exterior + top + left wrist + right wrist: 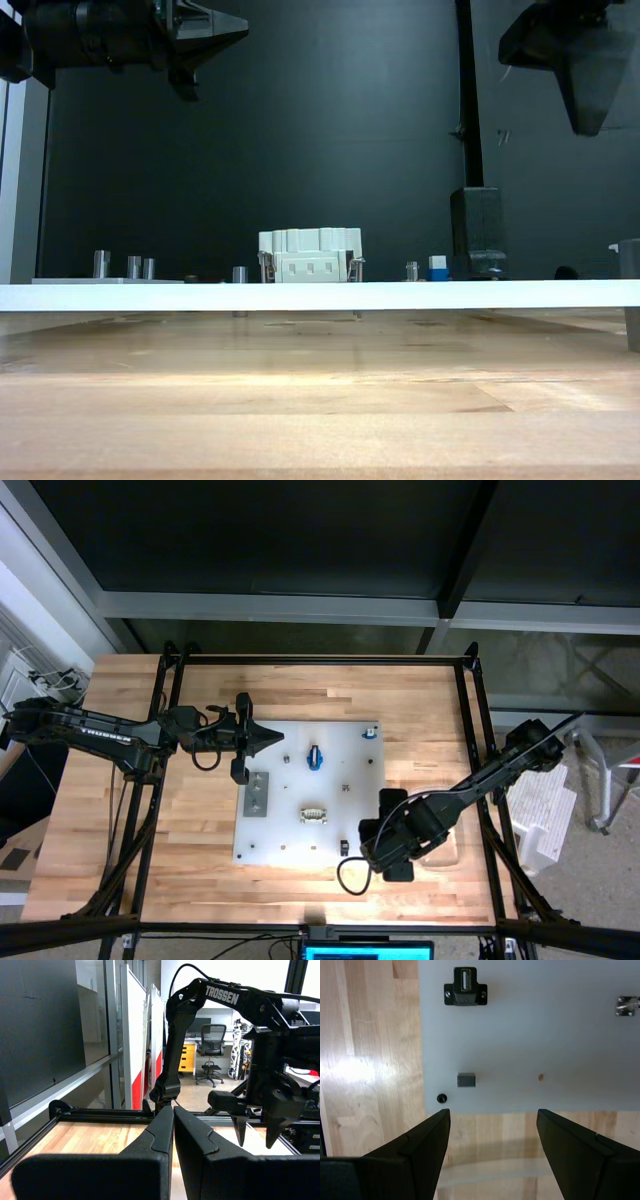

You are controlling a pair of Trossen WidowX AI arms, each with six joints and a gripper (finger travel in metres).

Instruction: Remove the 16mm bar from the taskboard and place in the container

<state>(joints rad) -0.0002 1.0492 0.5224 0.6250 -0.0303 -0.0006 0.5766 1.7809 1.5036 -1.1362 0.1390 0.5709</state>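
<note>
Our right gripper hangs released above the board corner, seemingly lining up the bar seated there, container just beside, while our left gripper hovers clenched, parked over the far-left edge.

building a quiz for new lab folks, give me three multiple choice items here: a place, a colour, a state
1. Where is the right gripper? A just off the taskboard's near right corner B over the board's middle C at its far left
2. The knob mid-board is? A red B blue C green
3. The left gripper, over the board's far left edge, is? A shut B wide open C holding a peg
Key: 1A, its wrist view shows that corner; 2B, plainly blue; 3A, its fingers are together.
</note>
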